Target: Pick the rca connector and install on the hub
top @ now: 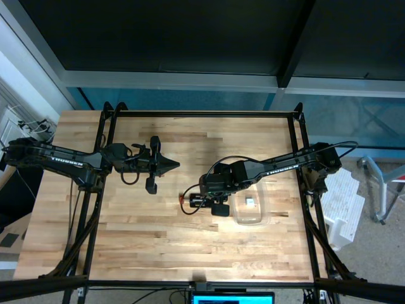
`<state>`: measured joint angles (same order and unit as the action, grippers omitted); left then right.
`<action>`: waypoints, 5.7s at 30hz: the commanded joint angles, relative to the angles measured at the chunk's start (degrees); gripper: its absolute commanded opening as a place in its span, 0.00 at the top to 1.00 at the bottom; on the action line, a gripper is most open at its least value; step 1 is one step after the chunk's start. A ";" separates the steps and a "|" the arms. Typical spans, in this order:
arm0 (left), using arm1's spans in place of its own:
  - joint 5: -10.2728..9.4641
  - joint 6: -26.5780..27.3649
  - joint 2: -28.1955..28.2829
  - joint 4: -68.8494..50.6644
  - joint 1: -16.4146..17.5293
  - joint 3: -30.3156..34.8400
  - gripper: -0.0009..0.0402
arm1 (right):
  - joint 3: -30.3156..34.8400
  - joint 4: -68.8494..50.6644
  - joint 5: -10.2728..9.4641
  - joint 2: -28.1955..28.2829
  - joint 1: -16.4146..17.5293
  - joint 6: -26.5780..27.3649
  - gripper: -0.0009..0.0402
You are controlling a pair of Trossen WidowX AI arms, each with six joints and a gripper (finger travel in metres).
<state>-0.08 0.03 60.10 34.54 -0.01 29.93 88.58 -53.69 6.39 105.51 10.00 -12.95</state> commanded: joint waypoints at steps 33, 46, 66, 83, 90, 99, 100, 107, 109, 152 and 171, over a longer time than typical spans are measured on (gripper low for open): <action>0.02 -0.02 0.02 -0.02 0.00 0.02 0.98 | 10.43 -8.48 0.02 9.25 0.24 1.53 0.97; 0.02 -0.02 0.02 -0.02 0.02 0.02 0.98 | 9.88 -7.45 0.02 9.25 0.26 1.64 0.97; 0.02 -0.02 0.02 0.00 0.00 0.02 0.98 | 8.92 -6.47 0.02 9.25 0.26 1.49 0.97; 0.02 -0.02 0.02 -0.02 0.02 0.02 0.98 | 8.22 -5.79 -0.02 9.25 0.26 1.49 0.97; 0.02 0.00 0.02 -0.02 0.00 0.02 0.98 | 7.34 -4.61 -0.04 9.25 0.26 1.70 0.97; 0.02 -0.02 0.02 -0.02 0.00 0.02 0.98 | 5.88 -3.19 0.00 9.25 0.24 1.90 0.97; 0.02 -0.02 0.02 -0.02 0.02 0.02 0.98 | 5.70 -2.93 -0.02 9.25 0.24 1.90 0.97; 0.02 0.00 0.02 -0.02 0.00 0.02 0.98 | 4.87 -2.10 0.00 9.25 0.22 1.95 0.97; 0.02 -0.02 0.02 -0.02 0.02 0.02 0.98 | 4.48 -1.77 -0.02 9.25 0.22 1.92 0.97; 0.02 -0.02 0.02 -0.02 0.00 0.02 0.98 | 4.63 -1.05 0.68 6.95 0.24 2.93 0.72; 0.02 -0.02 0.02 0.00 0.00 0.02 0.98 | 4.61 -0.98 0.66 6.43 0.35 2.97 0.65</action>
<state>-0.08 0.03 60.10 34.52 -0.01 29.95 93.17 -54.70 7.07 111.92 10.31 -9.96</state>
